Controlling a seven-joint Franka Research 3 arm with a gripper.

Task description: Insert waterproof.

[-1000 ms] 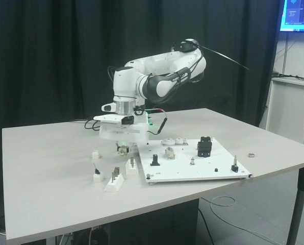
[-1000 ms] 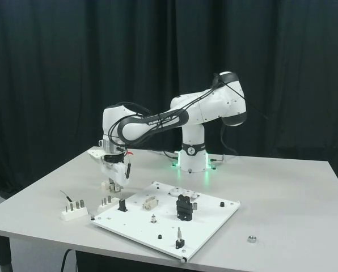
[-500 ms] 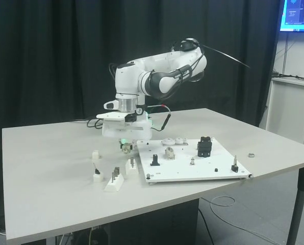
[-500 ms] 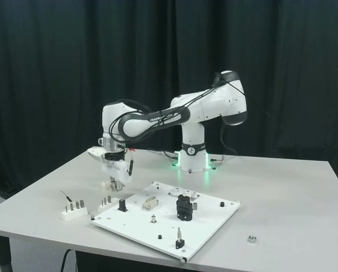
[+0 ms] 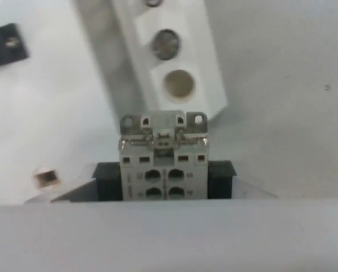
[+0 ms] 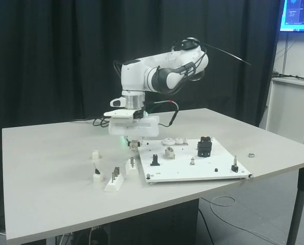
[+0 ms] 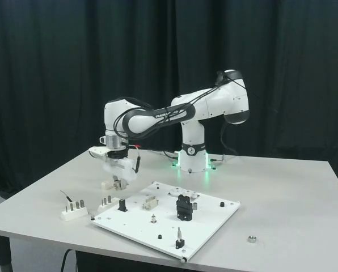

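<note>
Wrist view: the gripper (image 5: 163,170) clamps a grey-white waterproof connector (image 5: 163,160) between two black fingers (image 5: 108,181), one on each side of its body. The connector's face shows four round sockets and a metal bracket with small holes along one edge. Beneath it lies a white holder block (image 5: 177,68) with round recesses, resting on the grey table (image 5: 288,113); a white board (image 5: 44,119) carrying a black part (image 5: 5,44) sits beside the block.

First room view: the white arm (image 6: 162,74) reaches out from the far side of the table (image 6: 45,173) and points its gripper (image 6: 134,144) straight down, above the table just off the far left corner of the white assembly board (image 6: 187,166). The connector is a small pale shape at the fingertips, clear of the surface. Small white holder blocks (image 6: 114,182) stand on the table to the left of the board, nearer the camera than the gripper. A black component (image 6: 204,147) stands upright on the board, and a small nut (image 6: 252,154) lies on the table to its right.

Second room view: the gripper (image 7: 119,182) hangs over the table near the board's (image 7: 208,221) far left edge, with the connector held off the surface. A green light (image 7: 177,164) glows at the arm's base.
</note>
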